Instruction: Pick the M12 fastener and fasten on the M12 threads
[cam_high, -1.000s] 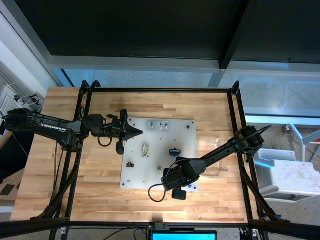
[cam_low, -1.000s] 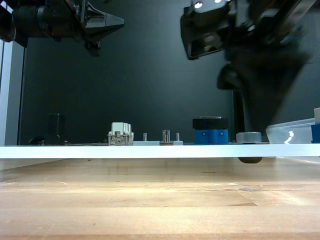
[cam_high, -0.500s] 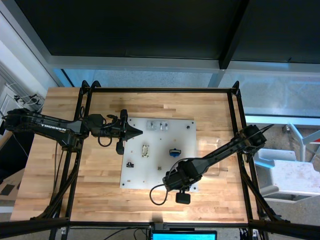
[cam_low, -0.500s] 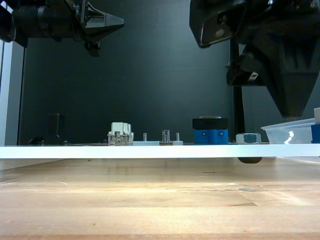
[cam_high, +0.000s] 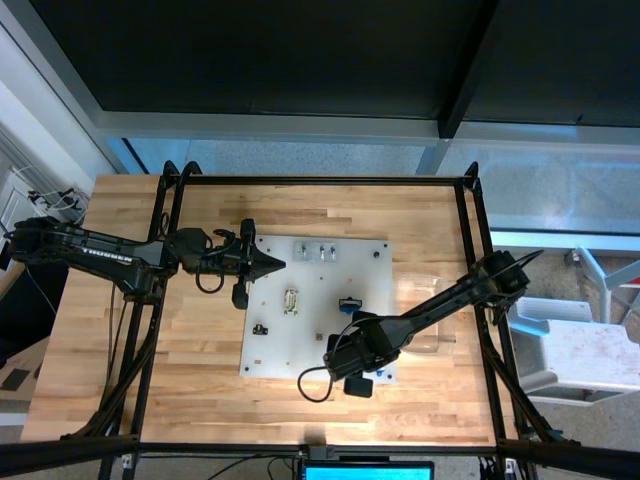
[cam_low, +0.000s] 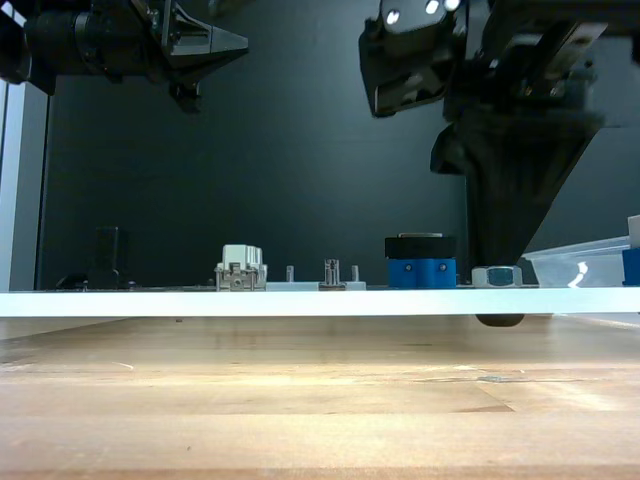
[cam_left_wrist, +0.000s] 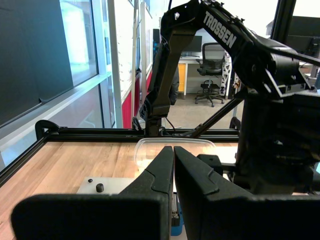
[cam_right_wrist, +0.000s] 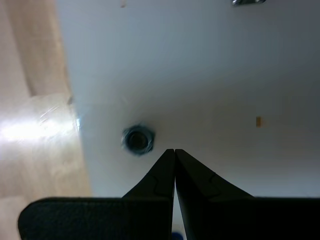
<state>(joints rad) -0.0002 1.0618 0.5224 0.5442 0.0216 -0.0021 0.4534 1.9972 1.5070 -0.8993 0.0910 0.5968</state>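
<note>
My right gripper (cam_low: 497, 256) points straight down over the near right edge of the white board (cam_high: 268, 352). Its fingers are pressed together tip to tip, with nothing caught between them. The M12 fastener (cam_low: 497, 275) sits low on the board directly under that point; in the low view the closed tips hang just above it, with a sliver of space between.

In my right wrist view the fastener lies just beside the tips and apart from them, close to the board's edge where the wooden surface (cam_high: 130, 380) begins. It rests on its stud: the M12 threads (cam_right_wrist: 137, 140) show only as a dark core in the fastener's bore, with no ribs in sight.

In the high view my right arm's wrist covers the spot, so the fastener cannot be made out there. The clear tray (cam_low: 585, 262) stands behind and to the right of the fastener, and a blue connector block (cam_low: 421, 272) sits just to its left on the board.

My left gripper (cam_high: 278, 264) hangs high above the board's far left edge, well apart from the work. Its fingers are drawn together on nothing.
</note>
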